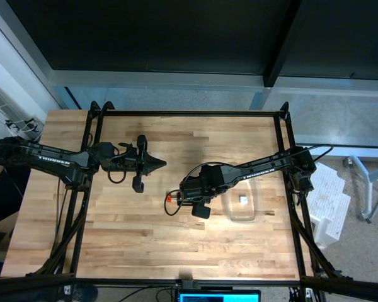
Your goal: Pick the USB-C connector and install on taskboard
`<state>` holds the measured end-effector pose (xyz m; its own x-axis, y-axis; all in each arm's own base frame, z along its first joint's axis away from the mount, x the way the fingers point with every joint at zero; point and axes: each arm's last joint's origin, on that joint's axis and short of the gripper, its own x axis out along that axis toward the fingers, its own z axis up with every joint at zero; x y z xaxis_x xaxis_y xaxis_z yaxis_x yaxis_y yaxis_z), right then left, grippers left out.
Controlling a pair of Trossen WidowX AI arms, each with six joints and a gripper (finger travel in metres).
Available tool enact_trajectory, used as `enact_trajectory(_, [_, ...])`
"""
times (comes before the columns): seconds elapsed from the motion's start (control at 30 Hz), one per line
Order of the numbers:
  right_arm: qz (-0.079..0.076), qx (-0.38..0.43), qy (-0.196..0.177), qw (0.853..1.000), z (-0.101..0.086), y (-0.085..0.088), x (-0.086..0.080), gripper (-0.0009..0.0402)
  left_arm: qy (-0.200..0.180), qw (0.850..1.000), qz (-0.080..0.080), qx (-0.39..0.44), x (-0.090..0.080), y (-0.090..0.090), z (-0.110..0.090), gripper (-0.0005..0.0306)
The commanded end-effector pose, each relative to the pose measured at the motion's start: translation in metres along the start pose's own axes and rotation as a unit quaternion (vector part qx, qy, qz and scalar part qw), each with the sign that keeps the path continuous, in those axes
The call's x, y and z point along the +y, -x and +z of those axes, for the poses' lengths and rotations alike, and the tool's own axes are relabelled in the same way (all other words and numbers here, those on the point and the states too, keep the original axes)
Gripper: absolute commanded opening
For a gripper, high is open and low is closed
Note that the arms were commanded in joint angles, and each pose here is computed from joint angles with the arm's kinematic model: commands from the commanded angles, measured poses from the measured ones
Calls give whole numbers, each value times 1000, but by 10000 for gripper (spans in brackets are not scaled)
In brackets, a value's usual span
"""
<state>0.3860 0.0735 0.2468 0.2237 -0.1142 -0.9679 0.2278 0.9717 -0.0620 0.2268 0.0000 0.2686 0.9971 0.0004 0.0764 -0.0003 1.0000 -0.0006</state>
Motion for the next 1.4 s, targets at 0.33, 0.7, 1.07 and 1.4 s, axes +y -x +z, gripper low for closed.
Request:
enact_trajectory(0.33, [0,0,3,1000,0,0,1,0,0,1000,0,0,0,0,0,0])
enact_trajectory(0.7, [0,-2,6,1000,0,0,1,0,0,1000,0,0,0,0,0,0])
enact_trajectory(1.07, [-3,-3,10,1000,0,0,0,0,0,1000,0,0,0,0,0,0])
enact_trajectory(1.4, [-3,-2,10,1000,0,0,0,0,0,1000,0,0,0,0,0,0])
